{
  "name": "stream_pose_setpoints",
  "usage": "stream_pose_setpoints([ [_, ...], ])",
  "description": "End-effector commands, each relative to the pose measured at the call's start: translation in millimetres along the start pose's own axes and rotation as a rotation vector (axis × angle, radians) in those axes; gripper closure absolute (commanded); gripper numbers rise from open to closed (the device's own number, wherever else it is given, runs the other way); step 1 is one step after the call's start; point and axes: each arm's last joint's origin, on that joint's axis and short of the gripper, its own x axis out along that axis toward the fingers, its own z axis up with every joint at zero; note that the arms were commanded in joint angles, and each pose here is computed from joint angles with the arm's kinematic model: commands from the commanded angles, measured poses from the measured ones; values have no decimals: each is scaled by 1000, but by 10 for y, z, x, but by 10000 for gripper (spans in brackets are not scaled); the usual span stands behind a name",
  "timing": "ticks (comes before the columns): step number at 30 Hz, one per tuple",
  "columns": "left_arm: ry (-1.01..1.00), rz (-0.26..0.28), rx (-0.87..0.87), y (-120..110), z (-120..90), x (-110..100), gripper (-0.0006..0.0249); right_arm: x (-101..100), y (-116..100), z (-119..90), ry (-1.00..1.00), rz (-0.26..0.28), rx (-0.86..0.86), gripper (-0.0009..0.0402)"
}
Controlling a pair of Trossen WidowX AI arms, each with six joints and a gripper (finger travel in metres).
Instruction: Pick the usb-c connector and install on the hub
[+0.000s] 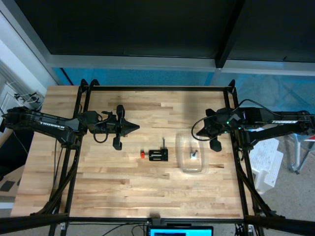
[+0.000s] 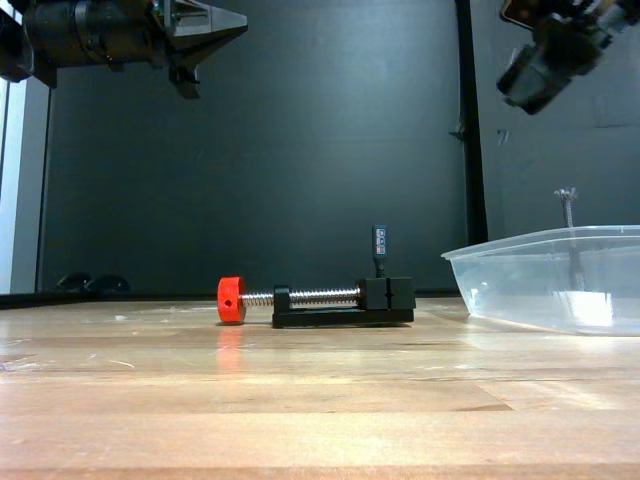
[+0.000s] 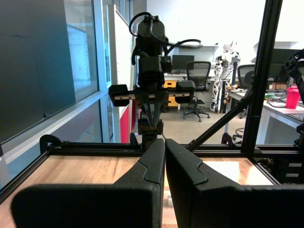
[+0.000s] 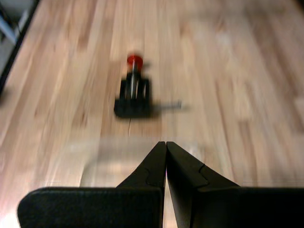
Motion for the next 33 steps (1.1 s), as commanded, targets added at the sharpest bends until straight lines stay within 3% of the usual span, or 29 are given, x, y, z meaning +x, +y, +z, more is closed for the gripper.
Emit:
stream_pose_setpoints([
  [1, 0, 0, 0, 1, 1, 0, 243, -34, 11, -63, 88, 6, -3, 393],
  [9, 0, 0, 0, 0, 1, 0, 243, -46, 20, -192, 241, -5, 48, 382],
  [25, -1, 0, 0, 0, 2, 0, 243, 189, 187, -221, 393, -29, 30, 232],
  [33, 0, 0, 0, 1, 0, 1, 243, 403, 352, -232, 468, -41, -31, 201],
])
